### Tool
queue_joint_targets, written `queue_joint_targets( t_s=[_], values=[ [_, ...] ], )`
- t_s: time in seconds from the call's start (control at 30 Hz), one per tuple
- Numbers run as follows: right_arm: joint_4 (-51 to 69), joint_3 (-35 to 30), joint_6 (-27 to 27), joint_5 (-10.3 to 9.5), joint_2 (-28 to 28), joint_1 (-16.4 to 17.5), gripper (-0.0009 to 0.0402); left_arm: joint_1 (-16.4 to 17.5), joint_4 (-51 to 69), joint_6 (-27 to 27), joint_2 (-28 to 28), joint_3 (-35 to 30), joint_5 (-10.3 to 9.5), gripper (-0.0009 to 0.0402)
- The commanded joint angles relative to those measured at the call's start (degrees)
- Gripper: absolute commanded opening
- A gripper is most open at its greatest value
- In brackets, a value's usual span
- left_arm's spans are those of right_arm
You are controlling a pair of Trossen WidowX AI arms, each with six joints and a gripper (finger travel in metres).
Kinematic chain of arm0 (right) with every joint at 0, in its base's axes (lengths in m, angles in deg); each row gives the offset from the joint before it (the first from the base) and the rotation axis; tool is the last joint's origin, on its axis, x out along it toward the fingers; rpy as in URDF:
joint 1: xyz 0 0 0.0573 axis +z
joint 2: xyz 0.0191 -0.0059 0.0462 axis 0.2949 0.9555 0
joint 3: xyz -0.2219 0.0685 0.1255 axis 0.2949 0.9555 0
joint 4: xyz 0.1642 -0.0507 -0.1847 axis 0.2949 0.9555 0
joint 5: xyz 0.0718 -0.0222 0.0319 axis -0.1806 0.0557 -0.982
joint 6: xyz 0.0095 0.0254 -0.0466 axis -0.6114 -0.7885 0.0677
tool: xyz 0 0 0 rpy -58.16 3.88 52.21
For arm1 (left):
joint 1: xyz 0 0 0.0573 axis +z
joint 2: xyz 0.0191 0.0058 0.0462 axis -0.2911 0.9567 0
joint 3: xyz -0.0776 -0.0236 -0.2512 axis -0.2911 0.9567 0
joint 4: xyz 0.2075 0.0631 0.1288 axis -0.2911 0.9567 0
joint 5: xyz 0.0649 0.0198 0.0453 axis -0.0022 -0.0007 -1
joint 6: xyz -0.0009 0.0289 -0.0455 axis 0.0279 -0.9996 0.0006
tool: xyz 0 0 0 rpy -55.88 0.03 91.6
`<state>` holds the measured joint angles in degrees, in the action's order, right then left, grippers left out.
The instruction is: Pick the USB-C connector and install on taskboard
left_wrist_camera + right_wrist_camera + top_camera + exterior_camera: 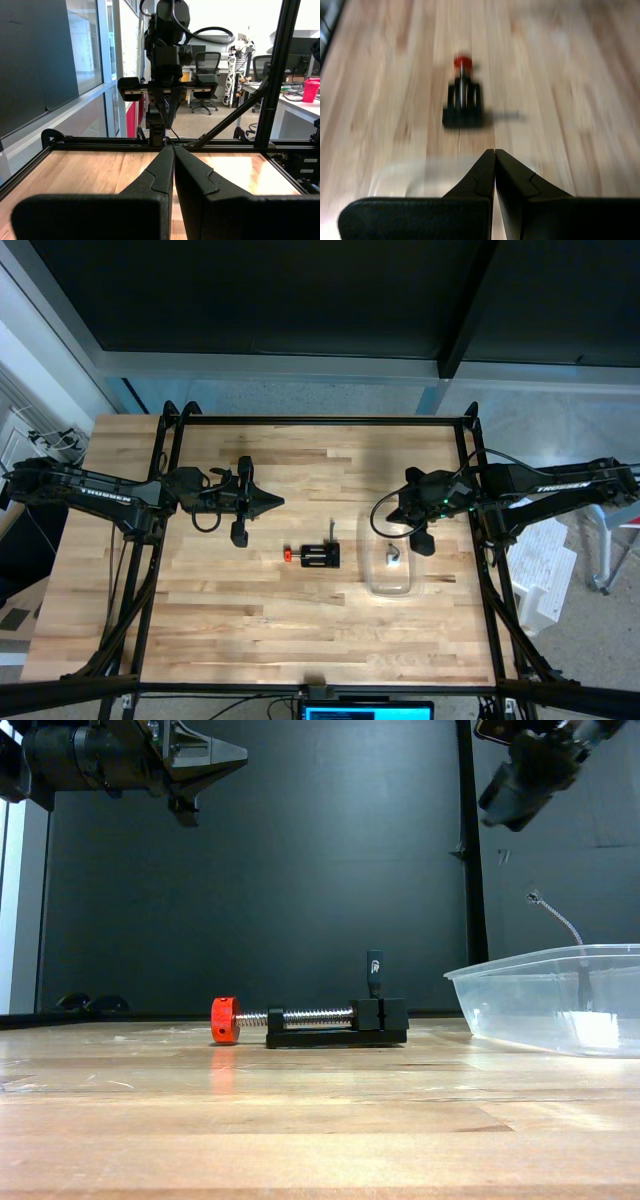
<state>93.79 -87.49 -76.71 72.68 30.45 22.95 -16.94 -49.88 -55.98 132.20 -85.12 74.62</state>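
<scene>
The taskboard [320,557] is a small black block near the table's middle, with a red-orange knob [288,555] on its left end and a thin upright pin [331,531]. In the low view the taskboard [336,1025] lies flat on the wood. A small grey piece [393,556], probably the USB-C connector, lies in the clear tray [388,585]. My right gripper [393,514] hangs shut above the tray's far edge, pointing toward the taskboard [462,106]. My left gripper [277,502] hovers shut, high and left of the block, holding nothing.
A black frame rail [320,421] borders the table's far side. In the low view the clear tray [500,992] stands right of the block. Through its wall show a white patch and a dark upright piece with a thin wire. Bare wood lies in front.
</scene>
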Motion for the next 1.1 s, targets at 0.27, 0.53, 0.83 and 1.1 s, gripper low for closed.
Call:
queue_joint_targets(
  t_s=[0.27, 0.53, 0.83, 1.1],
  values=[
    [19.34, -6.67, -2.82, -0.20, 7.10, 4.59, 0.0001, 0.00, -0.02, 0.00, 0.02, 0.00, 0.02, 0.0000],
    [24.52, -6.80, -7.17, -0.42, 10.36, 5.49, 0.0036, 0.00, -0.02, 0.00, 0.02, 0.00, 0.02, 0.0000],
    [24.15, -6.56, -9.44, -0.17, 14.53, 7.76, 0.0145, 0.00, -0.02, 0.00, 0.02, 0.00, 0.02, 0.0000],
    [20.87, -6.36, -12.26, -0.15, 16.81, 7.96, 0.0210, 0.00, 0.00, 0.00, 0.02, 0.00, 0.02, 0.0000]
  ],
)
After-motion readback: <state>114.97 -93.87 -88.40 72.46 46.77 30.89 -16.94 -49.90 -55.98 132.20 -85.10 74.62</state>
